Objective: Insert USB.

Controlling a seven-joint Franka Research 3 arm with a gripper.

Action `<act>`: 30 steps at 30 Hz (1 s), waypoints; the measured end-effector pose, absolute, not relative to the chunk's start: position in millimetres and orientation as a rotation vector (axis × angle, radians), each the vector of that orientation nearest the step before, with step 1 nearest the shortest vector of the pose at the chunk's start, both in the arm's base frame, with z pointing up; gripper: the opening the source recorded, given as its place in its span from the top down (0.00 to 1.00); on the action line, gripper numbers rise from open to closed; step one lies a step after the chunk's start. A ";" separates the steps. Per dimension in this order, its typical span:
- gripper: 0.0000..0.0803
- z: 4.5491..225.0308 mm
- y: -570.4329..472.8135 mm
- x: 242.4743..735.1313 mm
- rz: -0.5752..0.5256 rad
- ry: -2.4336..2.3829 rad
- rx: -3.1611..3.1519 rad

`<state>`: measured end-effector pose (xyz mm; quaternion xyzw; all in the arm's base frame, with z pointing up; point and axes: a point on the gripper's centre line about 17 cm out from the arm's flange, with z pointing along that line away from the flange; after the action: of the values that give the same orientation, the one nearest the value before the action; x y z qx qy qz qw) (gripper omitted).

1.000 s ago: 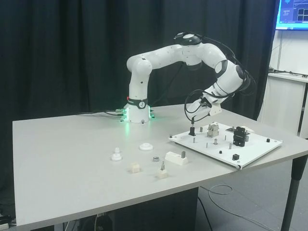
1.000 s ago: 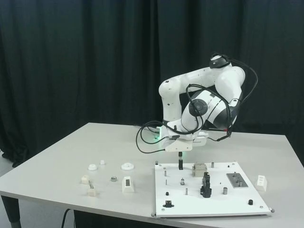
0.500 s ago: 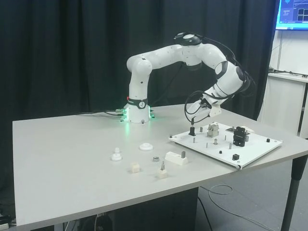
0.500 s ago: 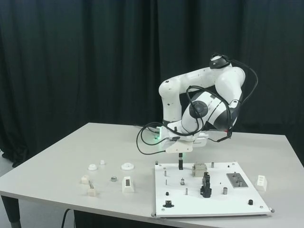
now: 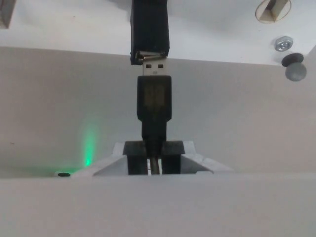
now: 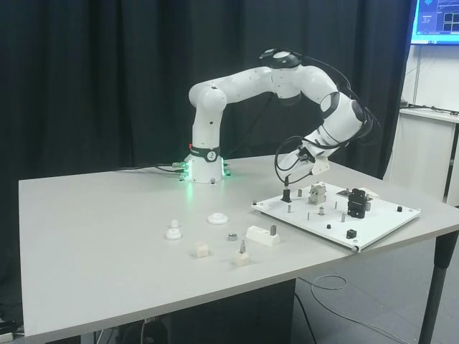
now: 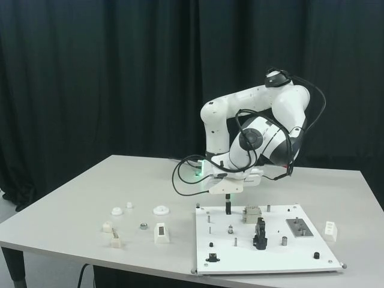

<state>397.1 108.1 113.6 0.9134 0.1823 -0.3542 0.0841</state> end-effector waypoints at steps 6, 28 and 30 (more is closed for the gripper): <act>0.93 113.7 109.2 396.6 -1.061 0.546 2.725; 0.93 113.5 113.8 394.4 -1.077 0.555 2.722; 0.93 113.4 113.7 394.8 -1.075 0.556 2.722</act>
<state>394.8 113.7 113.4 0.9107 0.1859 -0.3598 0.0813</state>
